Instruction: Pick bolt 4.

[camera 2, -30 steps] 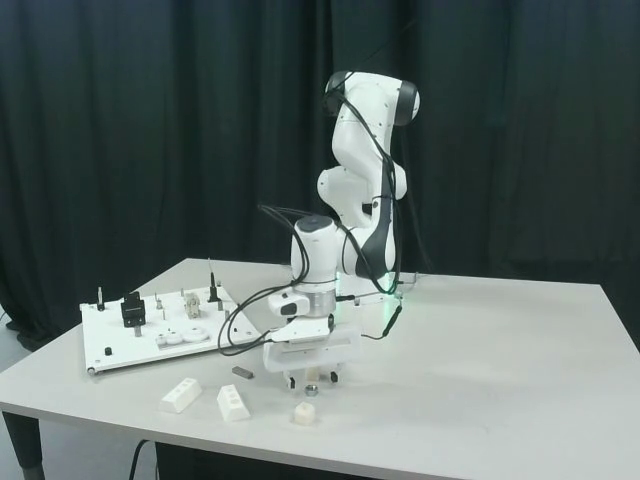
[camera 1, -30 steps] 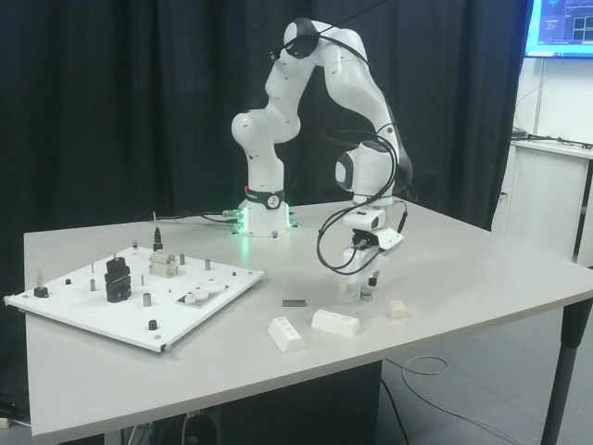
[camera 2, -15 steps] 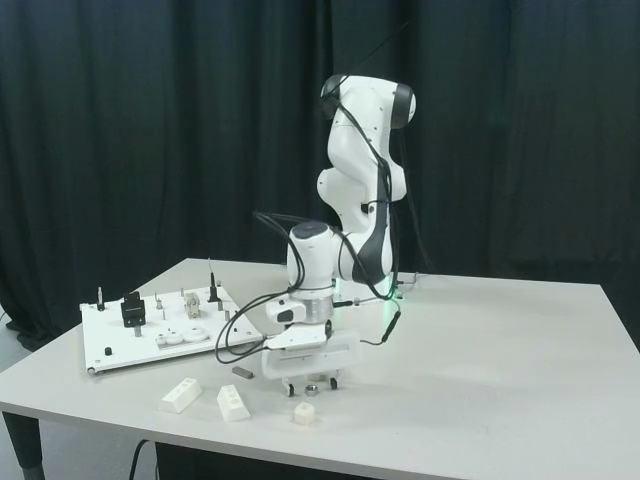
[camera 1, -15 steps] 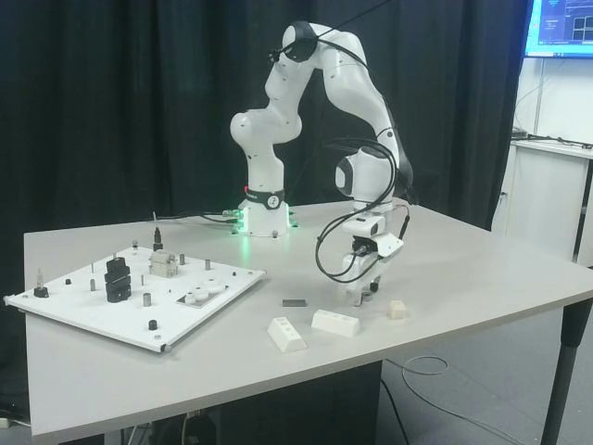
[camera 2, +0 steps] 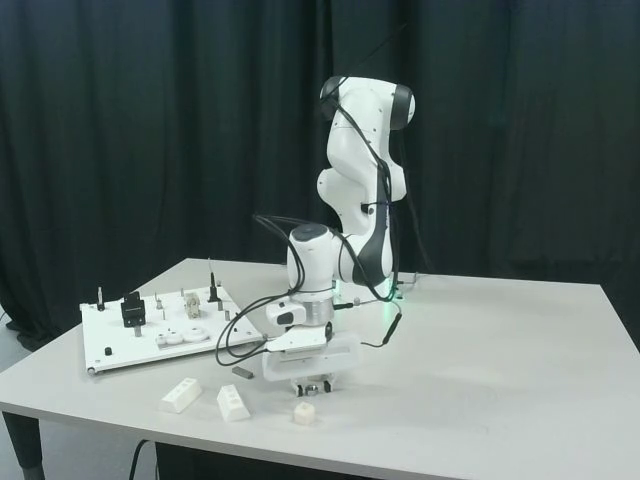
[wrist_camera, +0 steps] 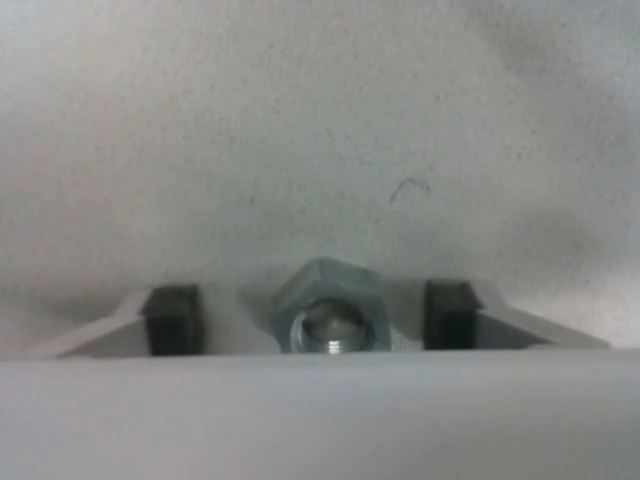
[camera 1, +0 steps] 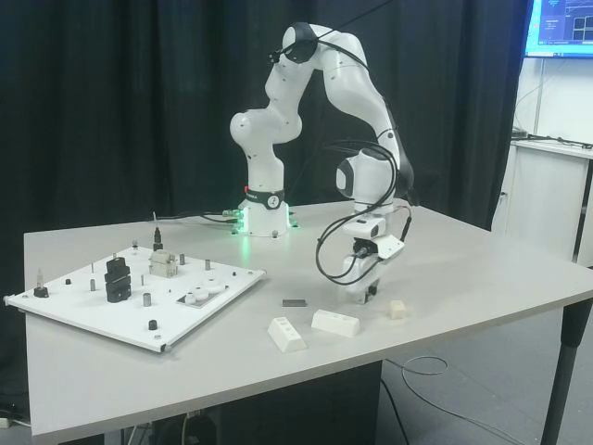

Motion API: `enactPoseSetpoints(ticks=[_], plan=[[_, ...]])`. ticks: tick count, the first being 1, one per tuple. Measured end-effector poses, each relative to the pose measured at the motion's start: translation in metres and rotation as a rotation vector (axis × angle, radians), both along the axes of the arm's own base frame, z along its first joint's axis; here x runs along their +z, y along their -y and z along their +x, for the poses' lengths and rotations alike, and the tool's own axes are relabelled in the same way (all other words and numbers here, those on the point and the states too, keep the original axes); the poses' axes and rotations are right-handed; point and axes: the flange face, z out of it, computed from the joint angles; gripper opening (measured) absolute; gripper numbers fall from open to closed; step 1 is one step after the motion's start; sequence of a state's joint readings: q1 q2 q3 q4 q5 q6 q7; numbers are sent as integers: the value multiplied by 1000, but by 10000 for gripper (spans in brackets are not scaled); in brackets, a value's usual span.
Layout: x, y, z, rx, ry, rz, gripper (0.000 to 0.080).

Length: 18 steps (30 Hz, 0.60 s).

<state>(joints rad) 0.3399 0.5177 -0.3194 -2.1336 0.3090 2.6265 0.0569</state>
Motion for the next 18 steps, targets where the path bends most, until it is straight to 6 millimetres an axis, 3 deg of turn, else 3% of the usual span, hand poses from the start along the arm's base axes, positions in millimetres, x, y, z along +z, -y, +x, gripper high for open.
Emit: enactPoseSetpoints(ticks=[4,5,10,11,18], plan=[[0,-1,0,-2,0,1,542],[0,-1,0,-4,0,1,384],[0,-1,0,-7,0,1,384],[0,-1,0,-7,0,1,226],[1,-2,0,-24,2,2,226]])
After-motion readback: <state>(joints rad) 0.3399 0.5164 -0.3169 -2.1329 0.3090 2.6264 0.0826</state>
